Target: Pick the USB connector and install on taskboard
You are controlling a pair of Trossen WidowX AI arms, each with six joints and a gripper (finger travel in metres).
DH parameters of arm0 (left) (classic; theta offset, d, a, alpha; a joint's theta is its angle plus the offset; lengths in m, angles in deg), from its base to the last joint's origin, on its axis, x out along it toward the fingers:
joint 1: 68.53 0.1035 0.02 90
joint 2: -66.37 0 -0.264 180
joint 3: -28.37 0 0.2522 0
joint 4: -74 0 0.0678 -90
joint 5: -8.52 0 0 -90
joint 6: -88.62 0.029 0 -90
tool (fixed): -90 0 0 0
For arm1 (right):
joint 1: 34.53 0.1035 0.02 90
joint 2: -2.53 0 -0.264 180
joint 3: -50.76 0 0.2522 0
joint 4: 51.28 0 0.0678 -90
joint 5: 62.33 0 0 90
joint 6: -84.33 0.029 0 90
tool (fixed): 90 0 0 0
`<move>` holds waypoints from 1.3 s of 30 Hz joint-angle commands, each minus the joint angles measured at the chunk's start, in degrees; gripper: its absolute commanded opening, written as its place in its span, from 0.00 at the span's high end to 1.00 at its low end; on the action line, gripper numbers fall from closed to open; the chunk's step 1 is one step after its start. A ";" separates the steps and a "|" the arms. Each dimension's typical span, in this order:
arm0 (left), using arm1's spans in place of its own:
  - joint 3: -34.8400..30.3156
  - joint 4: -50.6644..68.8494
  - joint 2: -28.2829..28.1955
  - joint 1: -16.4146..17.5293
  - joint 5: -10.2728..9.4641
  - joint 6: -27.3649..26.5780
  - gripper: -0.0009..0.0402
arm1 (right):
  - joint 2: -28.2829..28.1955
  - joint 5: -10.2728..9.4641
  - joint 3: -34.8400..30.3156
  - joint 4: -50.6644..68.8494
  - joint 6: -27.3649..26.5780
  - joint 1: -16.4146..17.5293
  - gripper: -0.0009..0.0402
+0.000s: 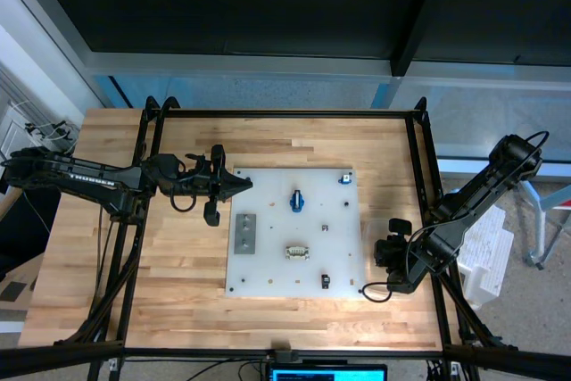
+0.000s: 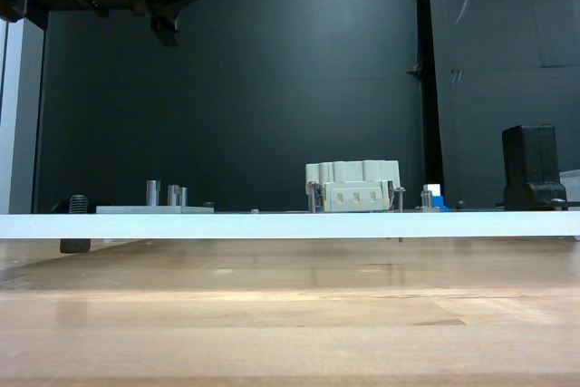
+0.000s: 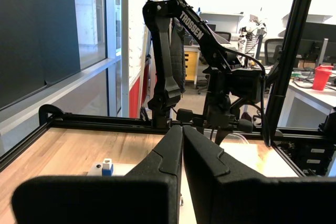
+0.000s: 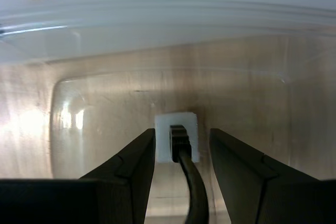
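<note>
Left pincer [image 3: 182, 129] pressed closed, held high, right pincer [image 4: 181, 135] parted, pointing down low

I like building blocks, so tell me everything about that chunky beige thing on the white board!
The beige connector is a blocky, plastic-looking piece with a wider top and three square dents along its near side. Metal posts hold it on the taskboard, nearer the front edge, right of the grey metal block. Nothing else touches it: the left gripper, jaws shut, hovers high over the board's left edge, and the right gripper, jaws open, sits off the board's right side.

overhead and table-level views share taskboard [image 1: 339, 220]
</note>
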 commanded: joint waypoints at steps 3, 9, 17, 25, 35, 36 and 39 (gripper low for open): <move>0.00 0.00 -0.02 0.02 0.00 0.02 0.98 | 0.04 0.31 0.02 -0.09 0.04 0.04 0.64; 0.00 0.00 -0.02 0.00 0.00 0.02 0.98 | 0.09 0.26 0.02 -0.48 0.57 0.04 0.73; 0.00 0.00 -0.02 0.00 0.00 0.02 0.98 | 0.33 0.11 0.13 -0.79 0.55 0.17 0.89; -0.02 0.00 -0.02 0.00 0.00 0.02 0.98 | 1.68 0.04 1.66 -2.99 0.52 0.57 0.97; 0.00 0.00 -0.02 0.00 0.00 0.02 0.98 | 4.94 1.92 3.48 -3.63 0.48 1.33 0.98; 0.00 0.00 -0.02 0.00 0.00 0.02 0.98 | 5.20 2.03 3.52 -3.54 0.42 1.38 0.98; 0.00 0.00 -0.02 0.00 0.00 0.02 0.98 | 5.86 2.05 3.54 -3.10 0.02 1.44 0.98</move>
